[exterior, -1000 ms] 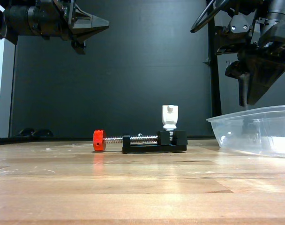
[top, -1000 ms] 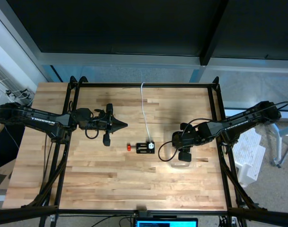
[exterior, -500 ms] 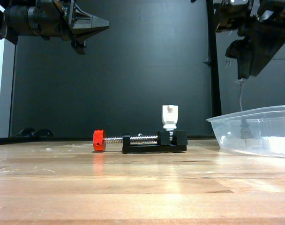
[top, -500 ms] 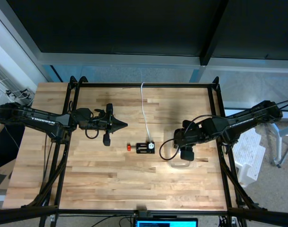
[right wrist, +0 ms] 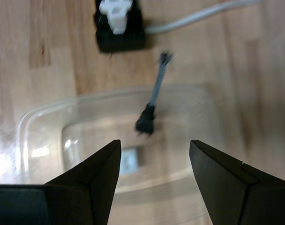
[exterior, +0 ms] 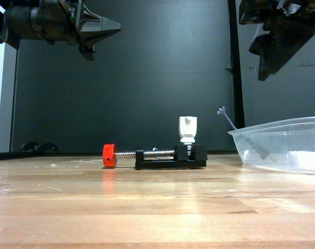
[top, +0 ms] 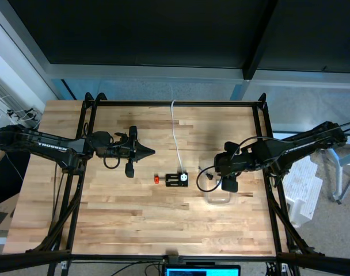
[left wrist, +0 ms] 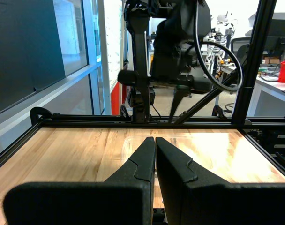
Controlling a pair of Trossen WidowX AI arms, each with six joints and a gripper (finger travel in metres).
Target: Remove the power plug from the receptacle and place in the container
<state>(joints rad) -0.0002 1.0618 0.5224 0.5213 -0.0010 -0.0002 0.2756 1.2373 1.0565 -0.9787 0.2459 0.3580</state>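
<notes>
Right wrist view: right gripper [right wrist: 154, 143] spread wide, holding nothing, above the container [right wrist: 21, 126]. Power plug [right wrist: 145, 123] lies inside, tail apparently leaning over the wall twd the receptacle [right wrist: 115, 10]. Risk: that lean could tip it out. Left gripper [top: 149, 152] pinched closed, aloft, well apart.

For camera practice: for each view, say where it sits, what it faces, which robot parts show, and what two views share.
High: above the near edge, looking down at the table; both arms show.
Low: table height, facing the receptacle; both arms overhead.
Left wrist: along the shut left gripper, above the table.
Right wrist: down past the open right gripper onto the container holding the power plug.
Shared: low and right wrist show receptacle and container.
</notes>
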